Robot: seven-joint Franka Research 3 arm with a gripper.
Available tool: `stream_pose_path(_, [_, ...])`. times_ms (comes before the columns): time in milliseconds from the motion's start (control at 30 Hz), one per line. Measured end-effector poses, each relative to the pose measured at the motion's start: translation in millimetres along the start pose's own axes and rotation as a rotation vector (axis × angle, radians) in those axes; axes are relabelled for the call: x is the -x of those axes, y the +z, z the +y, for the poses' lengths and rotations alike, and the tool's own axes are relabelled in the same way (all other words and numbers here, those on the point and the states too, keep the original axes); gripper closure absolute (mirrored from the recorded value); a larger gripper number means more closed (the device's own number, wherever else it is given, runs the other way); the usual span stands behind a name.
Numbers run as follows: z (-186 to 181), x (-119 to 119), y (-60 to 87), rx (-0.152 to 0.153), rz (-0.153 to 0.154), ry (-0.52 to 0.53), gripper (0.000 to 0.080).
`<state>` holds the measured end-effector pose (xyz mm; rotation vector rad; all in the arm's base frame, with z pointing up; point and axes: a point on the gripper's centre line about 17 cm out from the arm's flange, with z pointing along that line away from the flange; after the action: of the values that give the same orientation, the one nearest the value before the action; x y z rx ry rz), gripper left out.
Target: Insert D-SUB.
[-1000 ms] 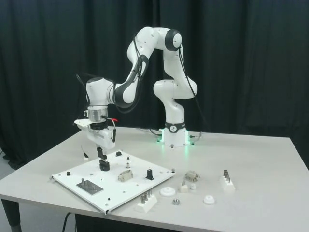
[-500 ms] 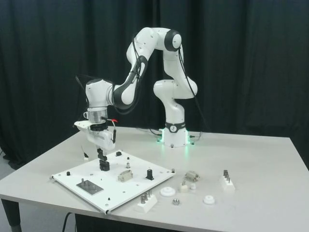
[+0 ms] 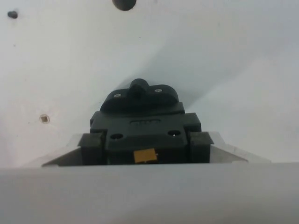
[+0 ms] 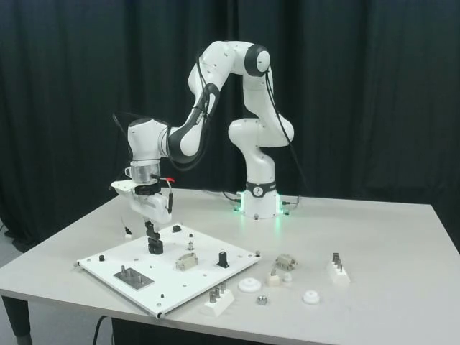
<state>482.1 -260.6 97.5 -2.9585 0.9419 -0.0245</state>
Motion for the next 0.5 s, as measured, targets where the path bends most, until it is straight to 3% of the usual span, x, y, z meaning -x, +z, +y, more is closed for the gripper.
stream_pose_path(500, [-2.5,-2.9,-0.3,-0.006,0.014,-0.014,0.0421])
